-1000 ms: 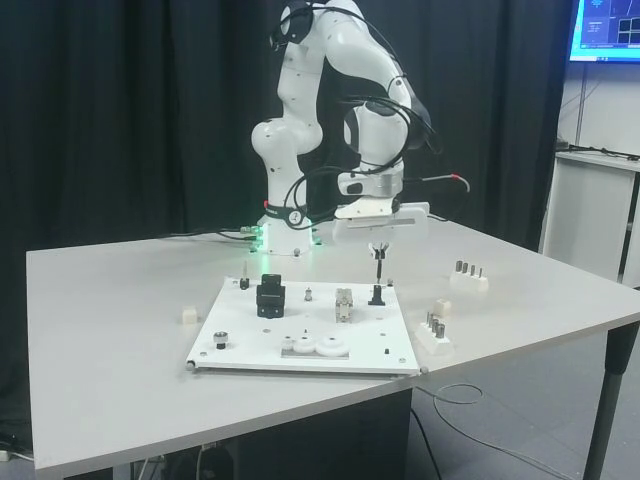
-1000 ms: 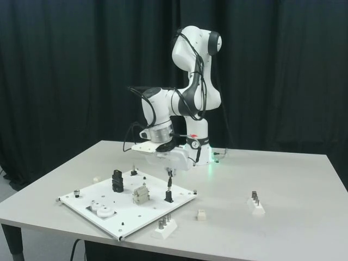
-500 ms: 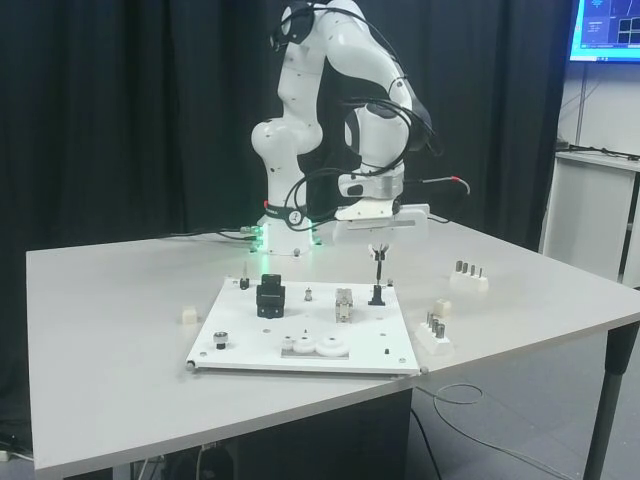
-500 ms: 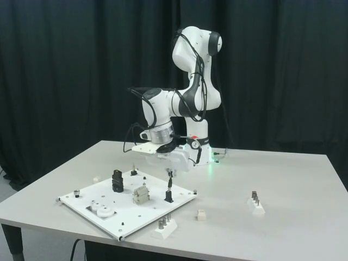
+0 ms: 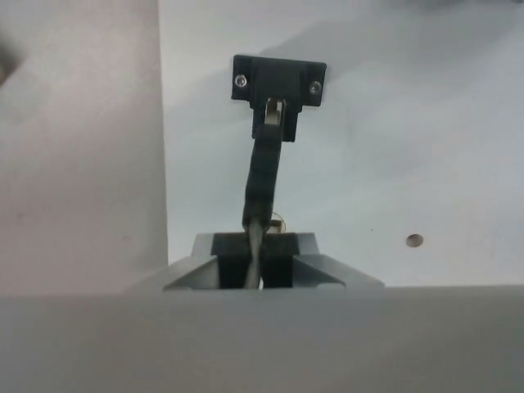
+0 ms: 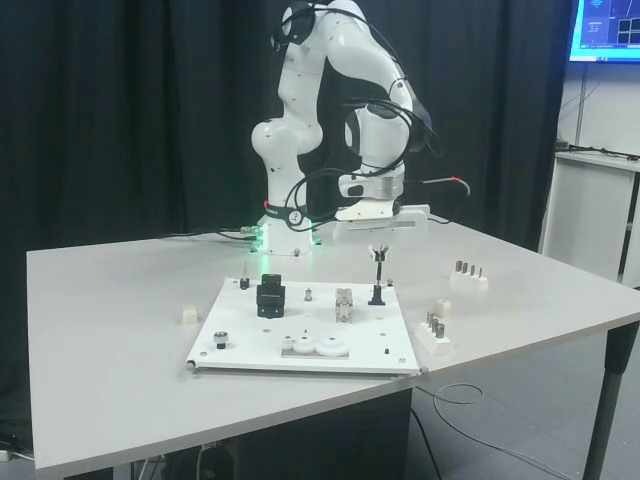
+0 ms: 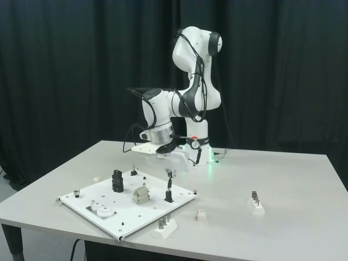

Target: Insert USB.

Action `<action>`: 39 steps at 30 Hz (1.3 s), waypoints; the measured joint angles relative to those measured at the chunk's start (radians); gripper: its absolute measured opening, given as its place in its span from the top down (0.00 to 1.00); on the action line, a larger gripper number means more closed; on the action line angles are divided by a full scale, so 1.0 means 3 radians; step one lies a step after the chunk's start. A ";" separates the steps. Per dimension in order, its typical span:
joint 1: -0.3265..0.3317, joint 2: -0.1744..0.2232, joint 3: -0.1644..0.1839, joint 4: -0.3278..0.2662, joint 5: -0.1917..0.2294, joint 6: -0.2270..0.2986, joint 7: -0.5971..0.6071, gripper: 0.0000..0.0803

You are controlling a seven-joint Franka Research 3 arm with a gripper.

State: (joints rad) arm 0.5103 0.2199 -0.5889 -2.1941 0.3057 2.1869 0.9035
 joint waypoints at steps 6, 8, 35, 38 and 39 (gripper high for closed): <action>0.0000 0.0008 0.0000 0.0002 0.0000 0.0017 0.0000 0.97; 0.0000 0.0013 0.0000 0.0003 0.0000 0.0021 0.0000 0.97; -0.0017 0.0075 0.0000 0.0001 -0.0005 0.0102 -0.0148 0.97; -0.0017 0.0082 0.0000 -0.0004 -0.0005 0.0153 -0.0170 0.97; -0.0017 0.0085 0.0000 -0.0006 -0.0003 0.0171 -0.0174 0.97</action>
State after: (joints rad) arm 0.5052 0.2453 -0.5889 -2.1959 0.3048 2.2382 0.8512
